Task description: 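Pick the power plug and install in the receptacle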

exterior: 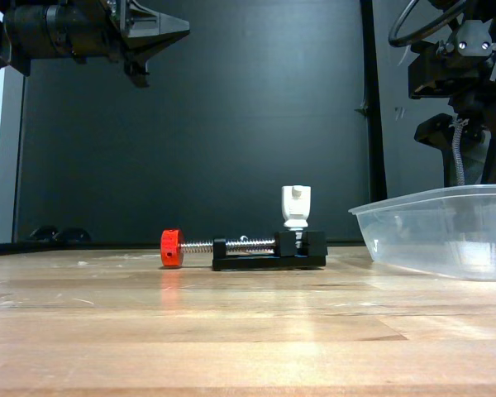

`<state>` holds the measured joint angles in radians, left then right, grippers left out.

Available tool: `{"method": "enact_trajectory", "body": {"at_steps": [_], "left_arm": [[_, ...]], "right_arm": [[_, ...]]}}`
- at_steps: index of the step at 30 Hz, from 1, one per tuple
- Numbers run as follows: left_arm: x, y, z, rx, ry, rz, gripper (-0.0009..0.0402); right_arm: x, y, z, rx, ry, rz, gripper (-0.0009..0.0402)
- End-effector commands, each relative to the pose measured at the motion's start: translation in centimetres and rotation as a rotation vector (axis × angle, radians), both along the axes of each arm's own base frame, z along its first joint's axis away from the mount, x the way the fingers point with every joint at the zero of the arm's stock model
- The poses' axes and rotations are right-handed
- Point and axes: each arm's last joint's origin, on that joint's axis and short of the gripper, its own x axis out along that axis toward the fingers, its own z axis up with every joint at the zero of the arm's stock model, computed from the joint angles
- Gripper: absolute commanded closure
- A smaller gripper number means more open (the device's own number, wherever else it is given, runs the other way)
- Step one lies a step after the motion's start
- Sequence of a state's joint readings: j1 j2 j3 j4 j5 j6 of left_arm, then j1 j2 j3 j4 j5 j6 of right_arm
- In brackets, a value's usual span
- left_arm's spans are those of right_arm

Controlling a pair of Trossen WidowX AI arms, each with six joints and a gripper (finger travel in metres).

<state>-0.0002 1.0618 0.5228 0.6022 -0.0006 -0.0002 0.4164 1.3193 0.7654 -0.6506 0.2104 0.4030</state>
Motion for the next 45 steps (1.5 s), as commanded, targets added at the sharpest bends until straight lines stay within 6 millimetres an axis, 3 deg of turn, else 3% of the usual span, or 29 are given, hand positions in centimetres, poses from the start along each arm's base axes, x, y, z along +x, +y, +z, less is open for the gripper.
{"method": "enact_trajectory", "body": {"at_steps": [1,21,39,45], "left_arm": [[0.01,0.0,-0.01,0.0,0.0,0.0,0.0393],[0.01,0.01,-0.01,0.0,0.0,0.0,0.0393],[0.01,0.0,-0.01,0.0,0.0,0.0,0.0393],[0.01,0.0,-0.01,0.0,0.0,0.0,0.0393]], "right_arm": [[0.0,0.0,-0.2,0.001,-0.012,-0.001,0.0187],[-0.16,-0.12,-0.69,-0.012,-0.014,-0.006,0.0228],[-0.14,-0.09,-0.65,-0.011,-0.019,-0.002,0.0321],[-0.15,-0.09,-0.64,-0.017,-0.018,0.011,0.0305]]}}
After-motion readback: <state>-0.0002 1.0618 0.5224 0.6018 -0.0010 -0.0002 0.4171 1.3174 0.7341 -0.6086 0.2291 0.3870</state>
